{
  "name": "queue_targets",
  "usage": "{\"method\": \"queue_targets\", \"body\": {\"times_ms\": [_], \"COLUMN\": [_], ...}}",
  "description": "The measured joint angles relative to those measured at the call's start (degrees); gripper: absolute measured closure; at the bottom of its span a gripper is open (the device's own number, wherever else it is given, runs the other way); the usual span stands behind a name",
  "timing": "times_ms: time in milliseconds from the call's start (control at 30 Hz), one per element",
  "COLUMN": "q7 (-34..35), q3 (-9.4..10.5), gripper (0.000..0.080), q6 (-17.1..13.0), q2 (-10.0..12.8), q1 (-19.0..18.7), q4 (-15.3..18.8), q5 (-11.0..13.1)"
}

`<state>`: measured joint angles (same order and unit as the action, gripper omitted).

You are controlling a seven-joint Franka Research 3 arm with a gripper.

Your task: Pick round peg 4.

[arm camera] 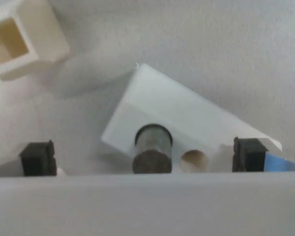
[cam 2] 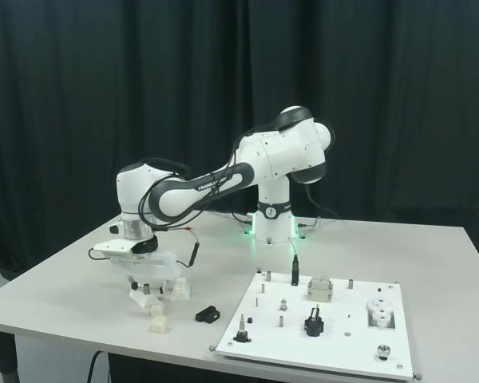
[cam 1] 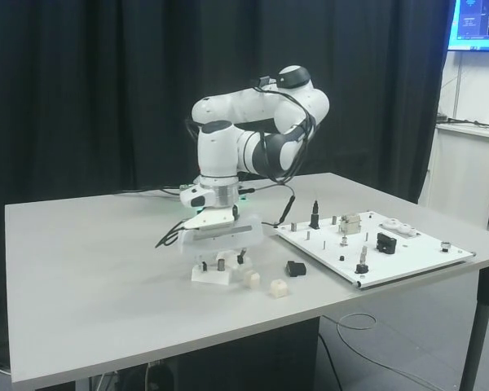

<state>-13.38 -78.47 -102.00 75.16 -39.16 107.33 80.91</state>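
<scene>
- Black curtains are hanging behind a grey table (cam 1: pixel 81 261), which is carrying the arm and a white board (cam 1: pixel 407 252) of small fittings to the right.
- The gripper (arm camera: pixel 143 158) is hanging low over a white block (arm camera: pixel 187 115) near the table's front, its black fingers (arm camera: pixel 38 158) standing wide apart and gripping nothing.
- The peg (arm camera: pixel 152 150), a short grey cylinder with a dull flat top, is standing upright in the block's socket, between the fingers and likely lined up for closing.
- Just beside it, an empty round hole (arm camera: pixel 193 160) is showing.
- A hollow square piece (arm camera: pixel 19 37) is lying apart on the table.
</scene>
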Motion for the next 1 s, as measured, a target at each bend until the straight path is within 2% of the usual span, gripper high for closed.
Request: {"method": "queue_targets", "body": {"times_ms": [533, 567, 733, 767, 1000], "q7": [-0.01, 0.0, 0.0, 0.0, -0.01], "q3": [-0.5, -0.5, -0.44, -0.4, -0.1], "gripper": [0.0004, 0.0192, 0.0192, 0.0354, 0.0354], "q6": [-1.34, -1.4, -1.75, -1.84, -2.34], "q2": [-0.03, -0.01, 0.05, 0.06, 0.08], "q1": [-0.56, -0.55, -0.55, -0.55, -0.55], "q4": [0.0, 0.01, 0.03, 0.03, 0.03], "q5": [0.17, 0.17, 0.14, 0.14, 0.1]}}
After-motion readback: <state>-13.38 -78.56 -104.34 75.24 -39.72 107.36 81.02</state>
